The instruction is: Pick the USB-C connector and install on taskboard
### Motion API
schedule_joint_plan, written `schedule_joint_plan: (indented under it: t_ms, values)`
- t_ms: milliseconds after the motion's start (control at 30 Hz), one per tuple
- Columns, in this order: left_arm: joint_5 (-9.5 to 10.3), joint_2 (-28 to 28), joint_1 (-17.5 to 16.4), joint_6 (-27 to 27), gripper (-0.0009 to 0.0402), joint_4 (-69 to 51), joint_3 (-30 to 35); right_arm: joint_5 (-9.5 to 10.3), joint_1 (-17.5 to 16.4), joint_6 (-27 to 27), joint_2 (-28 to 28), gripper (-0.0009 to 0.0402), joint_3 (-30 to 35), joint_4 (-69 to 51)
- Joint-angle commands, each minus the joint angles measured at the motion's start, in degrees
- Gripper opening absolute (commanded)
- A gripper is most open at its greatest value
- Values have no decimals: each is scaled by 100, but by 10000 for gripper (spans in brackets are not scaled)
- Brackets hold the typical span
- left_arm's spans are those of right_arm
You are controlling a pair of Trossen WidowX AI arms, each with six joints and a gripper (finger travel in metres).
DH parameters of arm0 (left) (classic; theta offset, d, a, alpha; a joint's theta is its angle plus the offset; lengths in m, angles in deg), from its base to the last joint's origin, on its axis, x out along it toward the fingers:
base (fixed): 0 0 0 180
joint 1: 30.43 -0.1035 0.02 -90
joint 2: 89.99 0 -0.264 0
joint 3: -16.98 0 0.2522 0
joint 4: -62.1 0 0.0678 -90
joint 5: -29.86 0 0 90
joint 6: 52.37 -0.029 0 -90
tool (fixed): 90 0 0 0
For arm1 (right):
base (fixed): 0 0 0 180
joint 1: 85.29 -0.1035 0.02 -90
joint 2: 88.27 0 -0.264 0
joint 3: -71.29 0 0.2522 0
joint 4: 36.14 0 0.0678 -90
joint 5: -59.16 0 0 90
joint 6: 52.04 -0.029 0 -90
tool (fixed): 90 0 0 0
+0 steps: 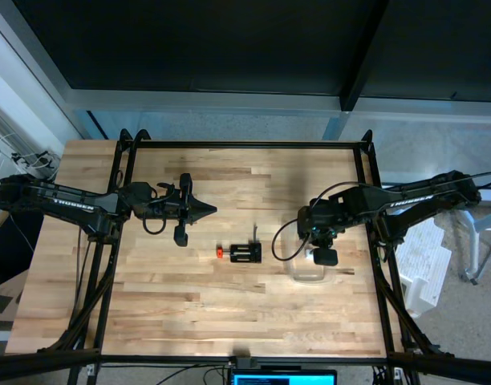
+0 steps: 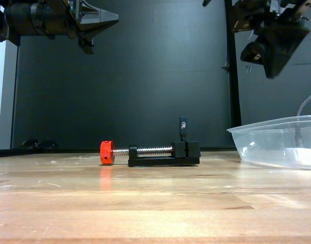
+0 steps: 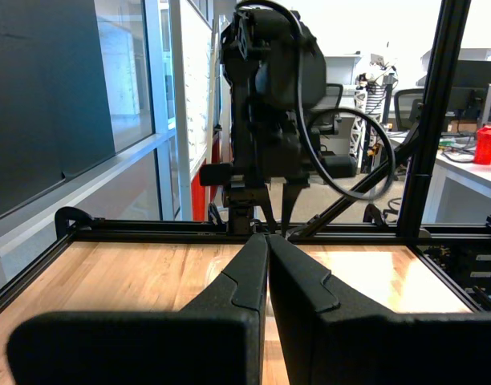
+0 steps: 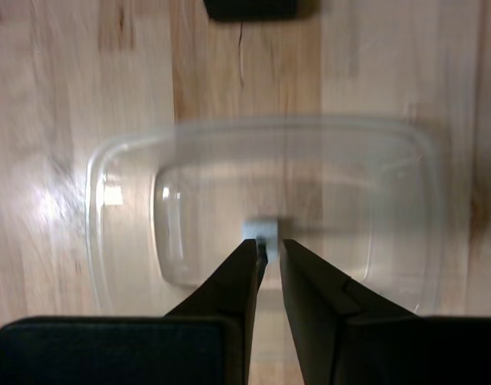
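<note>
The taskboard (image 1: 244, 253) is a small black block with an orange-red knob (image 2: 107, 152), lying mid-table with a thin dark pin (image 2: 183, 127) standing up from it. My right gripper (image 1: 323, 258) hangs high above the clear tray, to the right of the taskboard. In the right wrist view its fingers (image 4: 265, 247) stand almost together, with a tiny dark sliver that looks like the USB-C connector (image 4: 263, 254) pinched between the tips. My left gripper (image 1: 212, 210) is shut and empty, raised left of and behind the taskboard, with its tips pressed together (image 3: 267, 237).
A clear plastic tray (image 2: 277, 142) sits on the wooden table directly beneath the right gripper. A small white square piece (image 4: 261, 229) lies in it. A black frame (image 1: 245, 145) borders the table.
</note>
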Motion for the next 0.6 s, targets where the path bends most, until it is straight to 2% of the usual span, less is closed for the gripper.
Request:
schedule_joint_plan:
  t_ms: [33, 200, 333, 600]
  values:
    - [0, -2, -2, -2, 0, 2, 2, -4, -87, -4, -162, 67, -4, -101]
    - [0, -2, 0, -2, 0, 2, 2, -17, -214, 9, -245, 120, -9, -138]
    - [0, -2, 0, -2, 0, 2, 2, -326, -262, -39, -249, 161, -31, -199]
    - [0, -2, -2, -2, 0, 2, 2, -315, -352, -140, -249, 213, -195, -210]
